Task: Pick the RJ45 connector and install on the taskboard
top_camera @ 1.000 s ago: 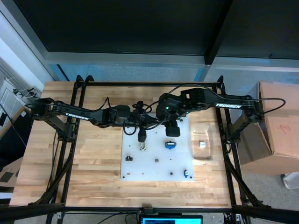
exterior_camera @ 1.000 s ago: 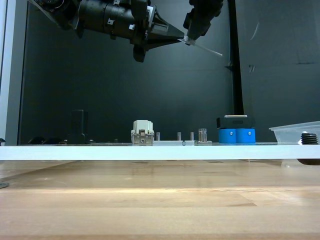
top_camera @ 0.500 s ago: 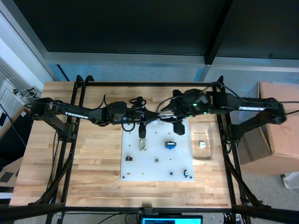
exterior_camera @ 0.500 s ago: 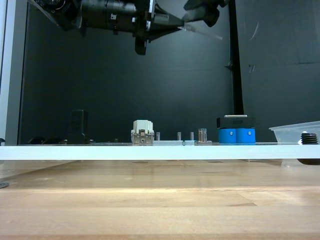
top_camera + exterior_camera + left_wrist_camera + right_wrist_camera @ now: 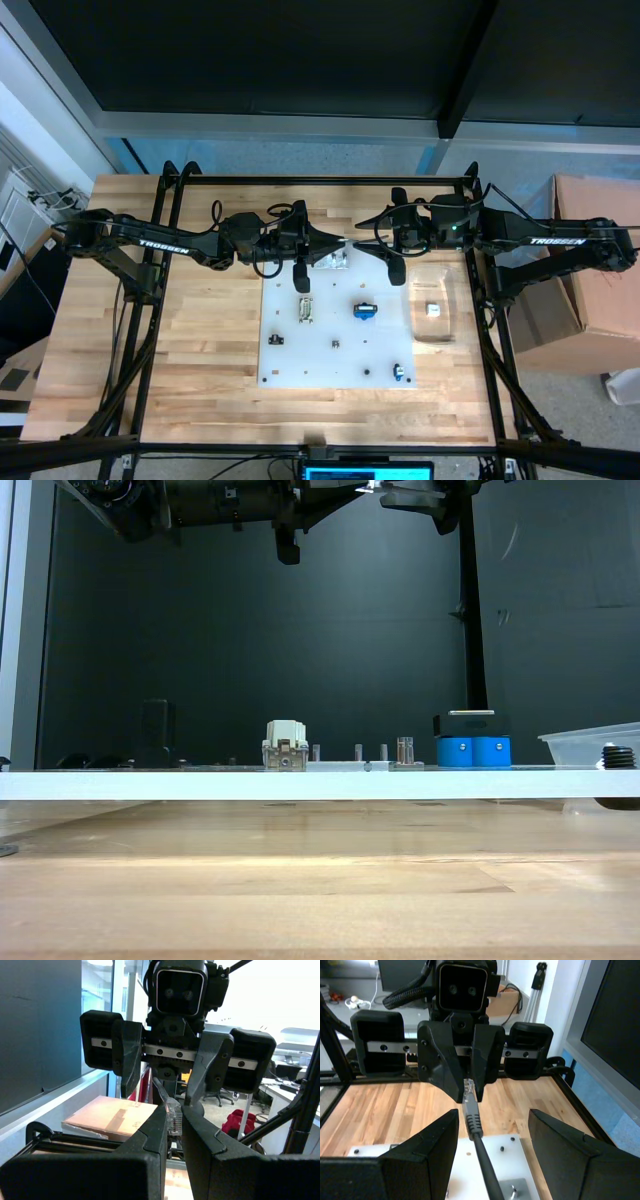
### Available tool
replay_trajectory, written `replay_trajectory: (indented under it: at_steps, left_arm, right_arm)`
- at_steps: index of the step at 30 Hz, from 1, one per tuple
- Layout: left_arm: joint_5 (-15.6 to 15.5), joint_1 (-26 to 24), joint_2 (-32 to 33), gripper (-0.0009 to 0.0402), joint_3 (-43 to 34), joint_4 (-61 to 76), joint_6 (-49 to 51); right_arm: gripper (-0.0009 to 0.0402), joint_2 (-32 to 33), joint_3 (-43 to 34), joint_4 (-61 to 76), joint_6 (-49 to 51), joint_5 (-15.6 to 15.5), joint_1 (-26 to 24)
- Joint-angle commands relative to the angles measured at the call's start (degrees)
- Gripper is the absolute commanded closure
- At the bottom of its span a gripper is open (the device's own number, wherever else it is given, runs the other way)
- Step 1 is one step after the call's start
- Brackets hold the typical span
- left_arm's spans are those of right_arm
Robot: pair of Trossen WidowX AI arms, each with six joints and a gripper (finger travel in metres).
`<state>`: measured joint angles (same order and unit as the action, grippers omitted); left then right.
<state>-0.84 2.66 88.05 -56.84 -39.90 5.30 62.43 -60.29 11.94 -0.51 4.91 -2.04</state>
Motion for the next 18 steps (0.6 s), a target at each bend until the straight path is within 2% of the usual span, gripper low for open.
replay_trajectory:
  at_steps: [1, 9, 14, 18]
  left_arm:
    - [0.00, 0.00, 0.02, 0.0393, 0.00, -0.13, 0.00]
    - [0.31, -0.02, 0.02, 0.0393, 0.00, -1.20, 0.00]
    - [0.83, -0.02, 0.02, 0.0393, 0.00, -1.14, 0.00]
    - [0.87, -0.02, 0.07, 0.0393, 0.00, -1.16, 0.00]
  right_arm:
    - [0.0201, 0.48, 0.17, -0.24, -0.17, -0.50, -0.02]
    - [0.0201, 1.75, 0.17, -2.21, -0.55, -3.37, -0.02]
    - [0.0202, 3.32, 0.17, -4.35, -0.59, -3.69, -0.04]
    - [0.0223, 3.58, 0.17, -4.44, -0.57, -4.98, -0.07]
